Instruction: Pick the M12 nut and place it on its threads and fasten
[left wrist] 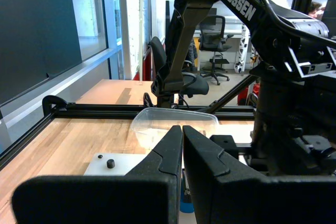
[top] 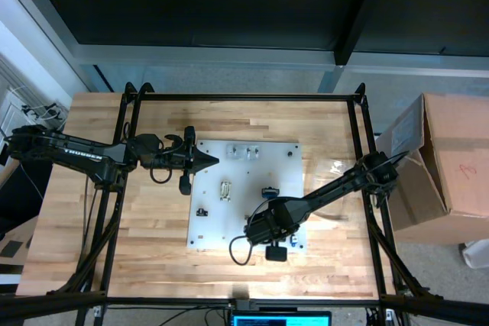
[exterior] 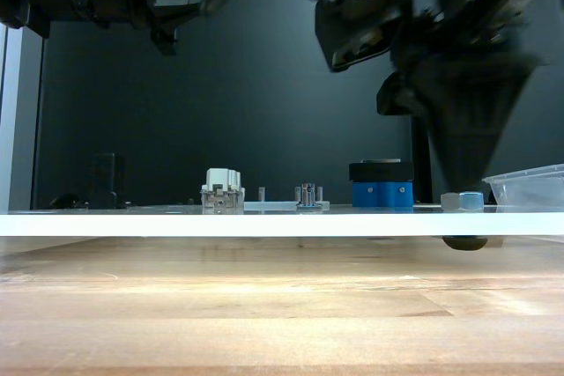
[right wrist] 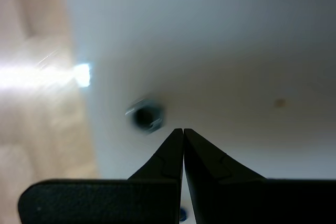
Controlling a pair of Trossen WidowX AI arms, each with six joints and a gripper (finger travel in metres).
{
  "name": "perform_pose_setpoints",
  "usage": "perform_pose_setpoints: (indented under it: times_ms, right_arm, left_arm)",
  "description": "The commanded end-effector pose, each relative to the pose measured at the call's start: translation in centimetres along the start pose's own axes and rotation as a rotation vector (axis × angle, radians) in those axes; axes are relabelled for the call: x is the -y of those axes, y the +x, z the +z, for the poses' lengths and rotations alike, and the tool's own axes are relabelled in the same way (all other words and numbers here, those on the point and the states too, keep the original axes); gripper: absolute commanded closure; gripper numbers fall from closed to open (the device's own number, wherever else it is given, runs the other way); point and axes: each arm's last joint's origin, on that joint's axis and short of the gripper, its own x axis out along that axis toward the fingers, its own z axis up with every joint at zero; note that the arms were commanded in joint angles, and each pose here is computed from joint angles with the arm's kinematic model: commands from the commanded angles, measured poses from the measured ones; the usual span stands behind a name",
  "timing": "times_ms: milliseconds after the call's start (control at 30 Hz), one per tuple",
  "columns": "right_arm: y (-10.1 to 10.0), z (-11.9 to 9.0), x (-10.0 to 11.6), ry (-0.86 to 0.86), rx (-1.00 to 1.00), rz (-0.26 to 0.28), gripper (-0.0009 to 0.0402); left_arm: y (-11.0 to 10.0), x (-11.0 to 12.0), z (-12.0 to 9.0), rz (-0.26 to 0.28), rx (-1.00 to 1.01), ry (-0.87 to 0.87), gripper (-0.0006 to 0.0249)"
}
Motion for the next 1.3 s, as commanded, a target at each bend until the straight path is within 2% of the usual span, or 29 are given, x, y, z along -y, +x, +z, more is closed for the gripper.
perform_pose_setpoints:
  times_ms: [33, 533, 600, 700, 767, 1300]
  right_arm:
    - [0.2, -0.1, -0.3, 0.025, -0.002, 0.001, 0.0393]
    - [0.2, -0.6, -1.3, 0.031, -0.001, 0.015, 0.0393]
    - [0.2, -0.6, -1.4, 0.027, -0.003, 0.039, 0.0393]
    - [0.1, -0.5, -1.8, -0.003, -0.017, 0.119, 0.0393]
    - [0.1, -0.4, -1.9, -0.021, -0.022, 0.151, 0.0393]
    - [-0.2, -0.7, -2.0, -0.026, -0.026, 0.142, 0.0393]
  left_arm:
    - [0.0, 0.0, 0.0, 0.0, 0.0, 0.0, 0.0243]
    - [0.0, 0.0, 0.0, 0.0, 0.0, 0.0, 0.0243]
    - [0.0, 0.0, 0.0, 0.0, 0.0, 0.0, 0.0243]
    - [0.0, 0.0, 0.0, 0.0, 0.0, 0.0, 0.0243]
    - [0.0, 0.0, 0.0, 0.0, 0.0, 0.0, 0.0243]
    - [0.0, 0.0, 0.0, 0.0, 0.0, 0.0, 0.0243]
